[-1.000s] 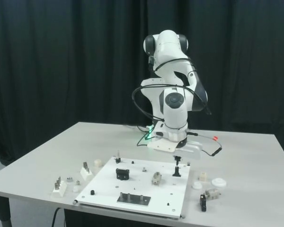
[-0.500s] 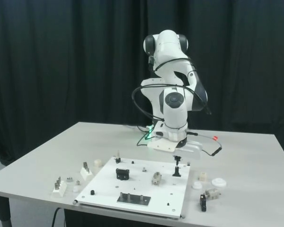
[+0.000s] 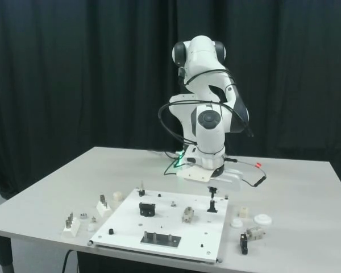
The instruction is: Insert USB.
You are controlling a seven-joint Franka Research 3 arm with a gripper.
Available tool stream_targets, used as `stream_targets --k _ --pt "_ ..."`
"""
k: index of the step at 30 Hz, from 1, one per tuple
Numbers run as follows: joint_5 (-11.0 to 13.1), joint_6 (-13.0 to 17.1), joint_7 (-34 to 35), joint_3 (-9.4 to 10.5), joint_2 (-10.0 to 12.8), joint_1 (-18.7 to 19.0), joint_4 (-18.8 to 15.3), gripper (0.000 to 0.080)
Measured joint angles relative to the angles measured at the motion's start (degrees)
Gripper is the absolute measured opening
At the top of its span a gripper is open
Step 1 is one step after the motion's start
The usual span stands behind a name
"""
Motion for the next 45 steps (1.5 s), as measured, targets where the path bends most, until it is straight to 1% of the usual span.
stream_targets --k 28,37,45 --pt "-0.02 1.11 -0.67 0.41 -0.38 0.16 -0.94 0.0070" --pt "-0.23 1.91 -0.67 0.48 -1.52 0.18 -2.65 0.0070" --pt "-0.23 3.99 -0.67 0.48 -2.59 0.19 -4.34 0.0070"
